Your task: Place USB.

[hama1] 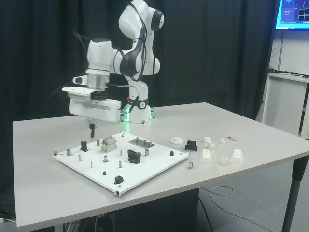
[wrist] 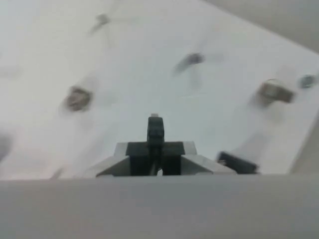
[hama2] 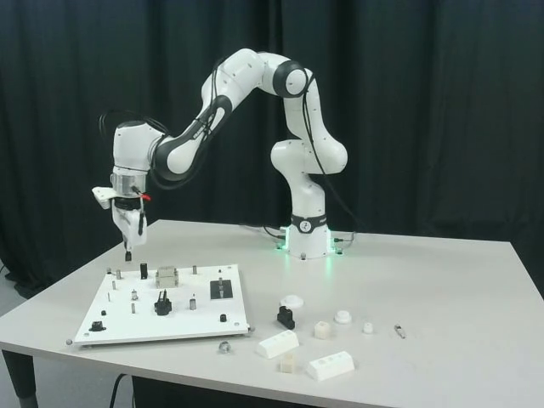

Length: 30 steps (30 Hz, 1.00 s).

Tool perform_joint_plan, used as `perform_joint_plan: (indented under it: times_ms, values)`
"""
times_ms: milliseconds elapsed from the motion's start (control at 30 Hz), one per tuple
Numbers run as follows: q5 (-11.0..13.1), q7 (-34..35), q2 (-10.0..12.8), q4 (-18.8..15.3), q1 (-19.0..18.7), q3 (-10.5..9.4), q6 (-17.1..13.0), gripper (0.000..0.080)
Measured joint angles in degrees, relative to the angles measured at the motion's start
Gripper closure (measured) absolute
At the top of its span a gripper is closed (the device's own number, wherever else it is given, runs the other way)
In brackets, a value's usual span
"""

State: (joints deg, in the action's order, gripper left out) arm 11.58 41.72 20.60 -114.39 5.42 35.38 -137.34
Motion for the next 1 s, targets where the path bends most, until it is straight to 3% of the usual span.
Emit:
perform_joint_plan:
  times_ms: [267,600,1000]
  values:
    - [2.21,-0.41,-0.68,-0.09,-2.65,-1.71,1.20,0.0757]
    - [4.87,0.34,-1.46,-0.96,-8.12,-1.99,2.06,0.0757]
    - [5.03,7.05,-2.78,-2.82,-15.68,-2.08,2.58,0.0757]
